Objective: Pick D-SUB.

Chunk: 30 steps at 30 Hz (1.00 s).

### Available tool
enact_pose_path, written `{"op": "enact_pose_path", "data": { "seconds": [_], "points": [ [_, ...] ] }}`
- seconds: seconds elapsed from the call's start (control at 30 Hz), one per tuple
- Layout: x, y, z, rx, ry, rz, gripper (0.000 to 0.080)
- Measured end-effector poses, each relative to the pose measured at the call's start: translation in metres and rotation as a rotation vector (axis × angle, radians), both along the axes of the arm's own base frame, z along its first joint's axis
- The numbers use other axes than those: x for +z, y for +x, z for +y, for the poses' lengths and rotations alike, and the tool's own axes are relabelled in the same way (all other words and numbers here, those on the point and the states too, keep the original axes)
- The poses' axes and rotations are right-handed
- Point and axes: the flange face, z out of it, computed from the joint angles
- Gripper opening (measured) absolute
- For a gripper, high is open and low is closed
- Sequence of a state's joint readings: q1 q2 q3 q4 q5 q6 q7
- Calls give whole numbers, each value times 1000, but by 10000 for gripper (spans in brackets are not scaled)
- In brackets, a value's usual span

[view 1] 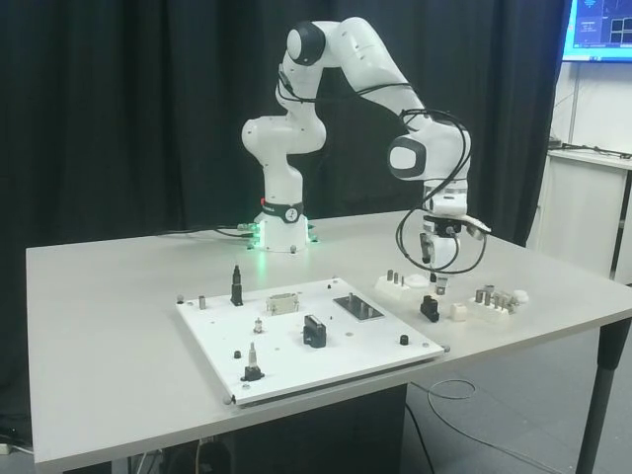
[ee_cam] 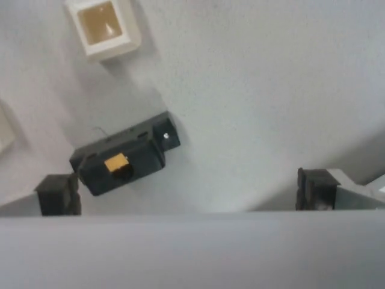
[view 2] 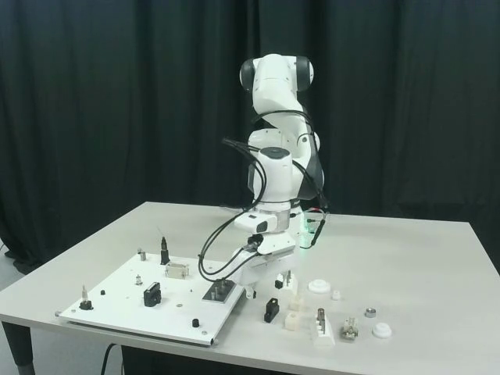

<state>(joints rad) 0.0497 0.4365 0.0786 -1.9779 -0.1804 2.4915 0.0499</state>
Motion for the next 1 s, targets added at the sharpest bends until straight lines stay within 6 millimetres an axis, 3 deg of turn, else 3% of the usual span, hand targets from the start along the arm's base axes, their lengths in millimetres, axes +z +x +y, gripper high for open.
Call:
{"op": "enact_pose_path", "data": {
  "seconds": [1.0],
  "points": [
    [-14,-13,6,-380,60,15,800]
  ]
}}
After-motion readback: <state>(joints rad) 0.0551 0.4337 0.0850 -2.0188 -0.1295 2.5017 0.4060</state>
